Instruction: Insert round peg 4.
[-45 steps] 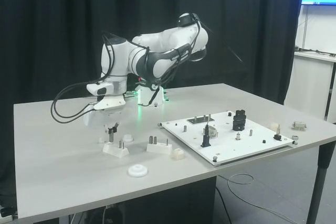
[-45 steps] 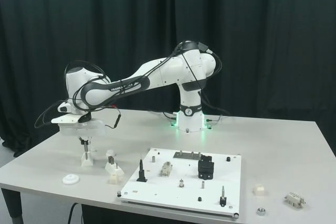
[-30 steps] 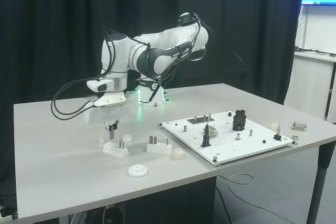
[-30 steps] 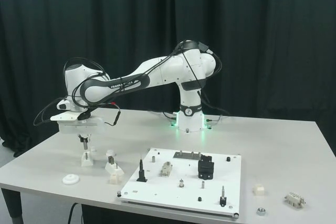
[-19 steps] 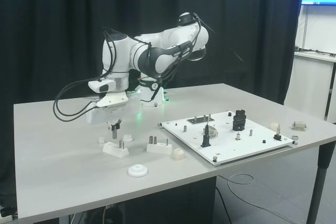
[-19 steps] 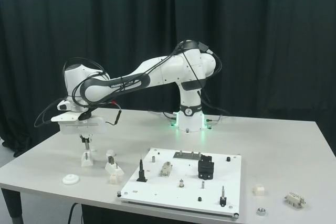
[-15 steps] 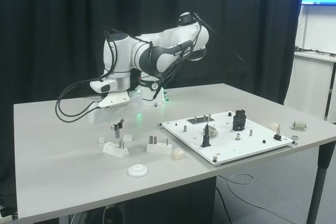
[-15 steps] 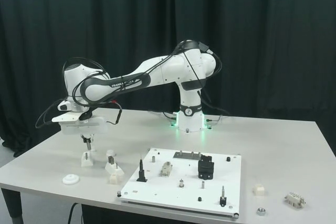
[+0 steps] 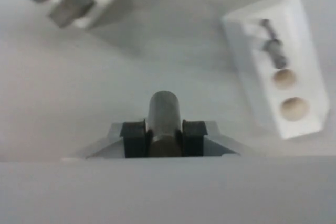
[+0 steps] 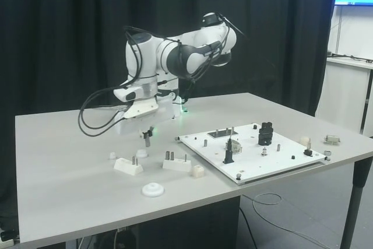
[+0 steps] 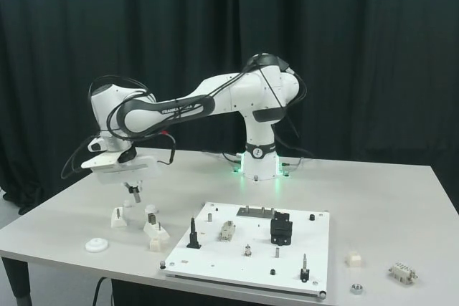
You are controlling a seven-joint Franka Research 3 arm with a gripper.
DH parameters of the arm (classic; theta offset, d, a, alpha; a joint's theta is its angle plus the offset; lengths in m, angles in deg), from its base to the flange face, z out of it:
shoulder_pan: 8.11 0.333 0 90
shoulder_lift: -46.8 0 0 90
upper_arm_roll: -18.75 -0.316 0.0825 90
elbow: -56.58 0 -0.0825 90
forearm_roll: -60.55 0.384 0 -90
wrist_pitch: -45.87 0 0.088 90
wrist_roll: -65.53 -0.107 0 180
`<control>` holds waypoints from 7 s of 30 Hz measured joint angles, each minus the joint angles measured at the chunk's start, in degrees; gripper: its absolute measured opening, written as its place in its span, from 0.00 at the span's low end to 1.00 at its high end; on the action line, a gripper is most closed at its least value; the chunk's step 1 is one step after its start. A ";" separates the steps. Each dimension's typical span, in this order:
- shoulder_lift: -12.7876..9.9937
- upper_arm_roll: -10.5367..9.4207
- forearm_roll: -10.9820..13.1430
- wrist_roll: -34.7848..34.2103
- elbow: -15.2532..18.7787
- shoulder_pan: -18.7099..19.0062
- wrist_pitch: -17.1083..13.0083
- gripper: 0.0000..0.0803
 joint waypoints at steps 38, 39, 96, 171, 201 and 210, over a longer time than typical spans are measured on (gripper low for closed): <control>0.56 7.04 -2.02 -15.40 15.62 29.09 8.93 0.18; 0.62 7.08 -1.98 -15.87 16.20 30.11 8.76 0.18; 3.54 -0.96 7.49 -41.28 25.65 61.57 -17.01 0.18; 4.82 -3.04 8.56 -46.26 29.69 68.81 -23.14 0.18; 4.97 -3.54 8.63 -46.25 28.78 67.63 -24.10 0.18; 4.97 -3.58 8.63 -46.18 28.54 67.29 -24.10 0.18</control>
